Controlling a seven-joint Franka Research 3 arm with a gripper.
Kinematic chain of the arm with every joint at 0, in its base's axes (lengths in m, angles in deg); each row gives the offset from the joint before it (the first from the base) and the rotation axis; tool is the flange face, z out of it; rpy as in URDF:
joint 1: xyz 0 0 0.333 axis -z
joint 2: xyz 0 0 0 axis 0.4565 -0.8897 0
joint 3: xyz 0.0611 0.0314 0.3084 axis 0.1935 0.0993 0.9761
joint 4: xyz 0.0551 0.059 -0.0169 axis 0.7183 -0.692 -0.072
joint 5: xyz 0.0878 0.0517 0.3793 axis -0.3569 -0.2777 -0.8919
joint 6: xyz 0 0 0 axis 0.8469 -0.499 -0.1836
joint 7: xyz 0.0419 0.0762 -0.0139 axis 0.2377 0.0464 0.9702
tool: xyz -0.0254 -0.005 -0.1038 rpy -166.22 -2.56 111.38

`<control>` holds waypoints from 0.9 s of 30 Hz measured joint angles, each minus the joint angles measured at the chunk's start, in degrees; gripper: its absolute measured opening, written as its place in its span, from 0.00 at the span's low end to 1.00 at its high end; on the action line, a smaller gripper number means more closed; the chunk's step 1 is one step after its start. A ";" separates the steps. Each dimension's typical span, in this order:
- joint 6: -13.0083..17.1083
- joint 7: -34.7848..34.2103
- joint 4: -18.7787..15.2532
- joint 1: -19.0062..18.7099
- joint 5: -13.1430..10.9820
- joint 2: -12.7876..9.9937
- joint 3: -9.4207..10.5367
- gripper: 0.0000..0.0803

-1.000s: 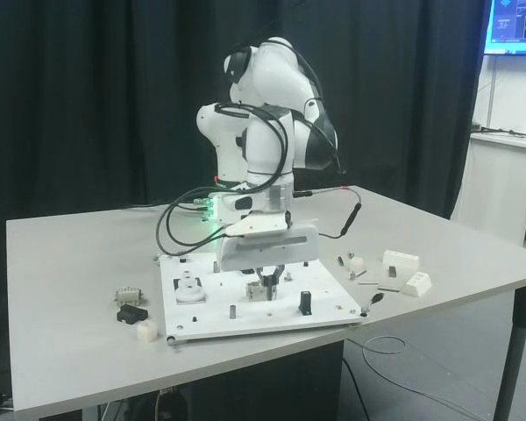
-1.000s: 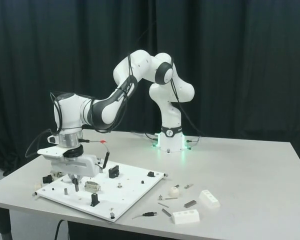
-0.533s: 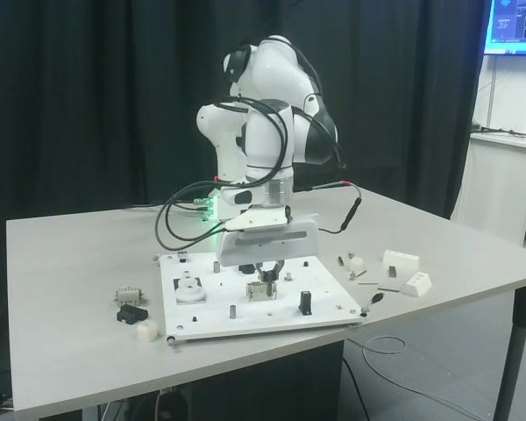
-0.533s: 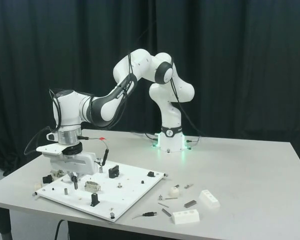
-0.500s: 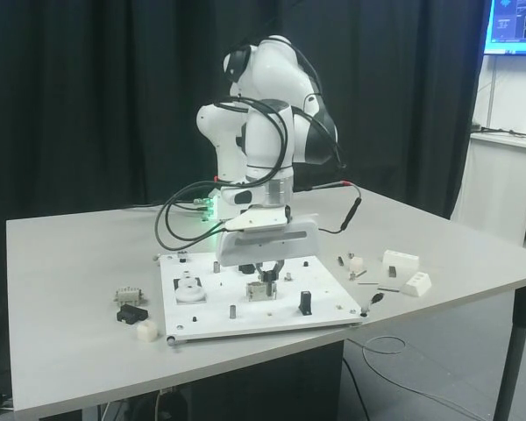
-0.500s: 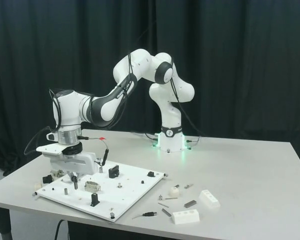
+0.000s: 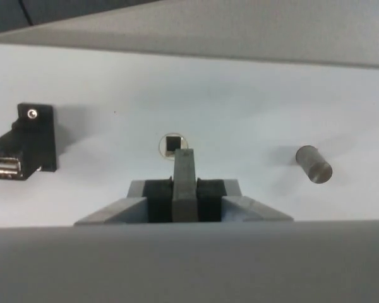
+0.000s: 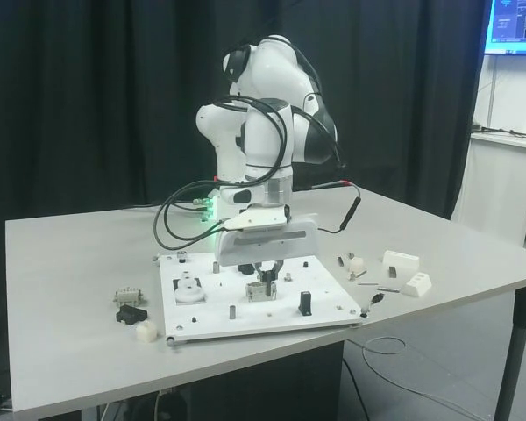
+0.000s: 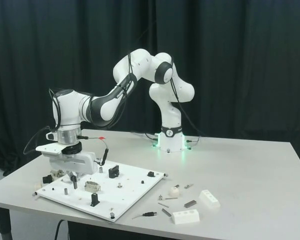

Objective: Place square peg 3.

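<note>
In the wrist view my gripper point(image 7: 184, 197) is shut on a grey square peg point(image 7: 184, 177), which stands upright between the fingers. Its lower end hangs just beside a small square hole point(image 7: 173, 144) in the white board point(image 7: 240, 107), not in it. From the room views, the gripper point(image 8: 265, 274) hovers low over the middle of the board point(image 8: 324, 307). The second room view shows the gripper point(image 9: 73, 178) with the peg point(image 9: 74, 183) sticking out below it, near the board's left part.
On the board are a black USB socket block point(image 7: 19, 151), a grey round peg point(image 7: 313, 164), a black upright piece point(image 8: 304, 303) and a white gear point(image 8: 189, 290). Off the board lie white blocks point(image 8: 401, 261), loose pegs point(image 8: 365, 274), a black connector point(image 8: 131, 313) and a white cube point(image 8: 146, 331).
The hand has risen a little above the board and shifted slightly, still holding the peg.
</note>
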State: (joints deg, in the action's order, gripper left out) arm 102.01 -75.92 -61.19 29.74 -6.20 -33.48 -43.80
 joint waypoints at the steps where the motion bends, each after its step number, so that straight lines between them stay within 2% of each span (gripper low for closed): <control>1: 0.00 0.01 0.01 0.00 0.00 0.00 0.00 0.09; 20: -0.01 0.07 0.53 -0.14 0.00 0.00 -0.07 0.09; 27: -0.79 0.07 1.05 -0.82 -0.30 0.03 0.62 0.09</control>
State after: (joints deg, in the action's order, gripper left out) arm 101.22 -75.85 -60.14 28.92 -6.50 -33.46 -43.18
